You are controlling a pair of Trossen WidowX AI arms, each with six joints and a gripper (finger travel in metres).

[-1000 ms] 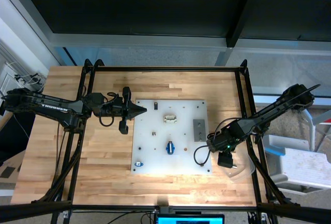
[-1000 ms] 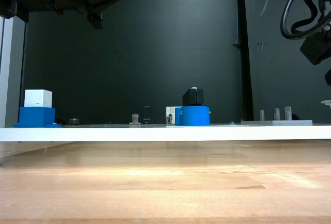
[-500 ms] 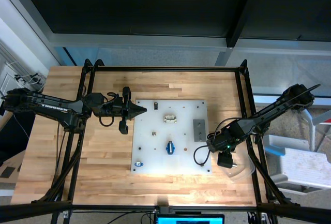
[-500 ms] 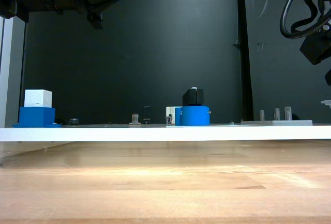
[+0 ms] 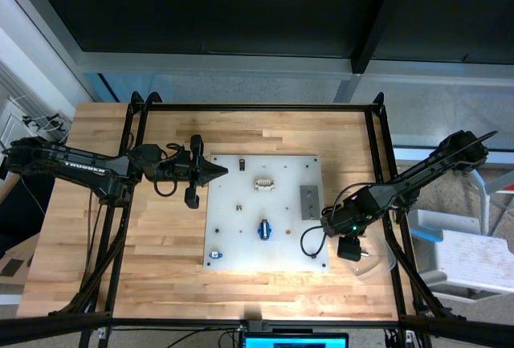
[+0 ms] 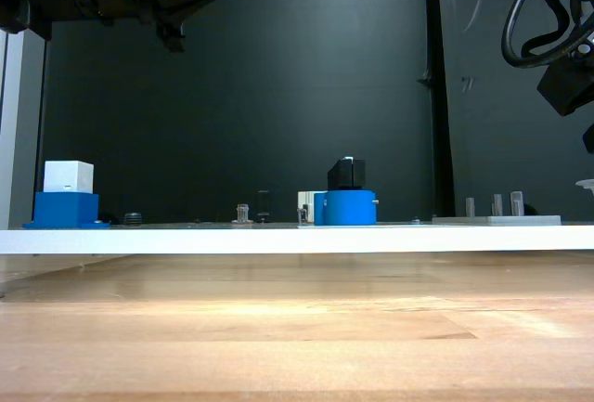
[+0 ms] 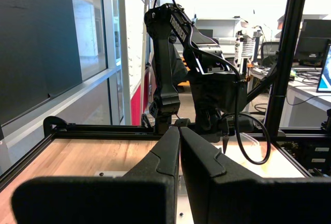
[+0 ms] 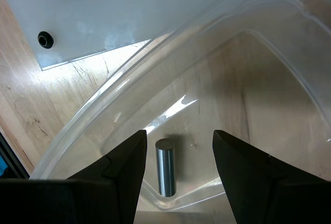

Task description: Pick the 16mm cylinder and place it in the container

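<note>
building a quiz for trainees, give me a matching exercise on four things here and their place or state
Things: 1 16mm cylinder; 2 container; 3 left gripper; 4 right gripper.
States: A jaws shut, raised by the board's left edge; B lying in the container; C jaws open over the container; D beside the board's near right corner.
Pairs: 1-B, 2-D, 3-A, 4-C.

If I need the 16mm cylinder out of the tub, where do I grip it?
Mid-shaft, from above: the 16mm cylinder lies on its side in the container, lengthwise between the open right gripper fingers. Left gripper hangs shut above the left edge of the board.
</note>
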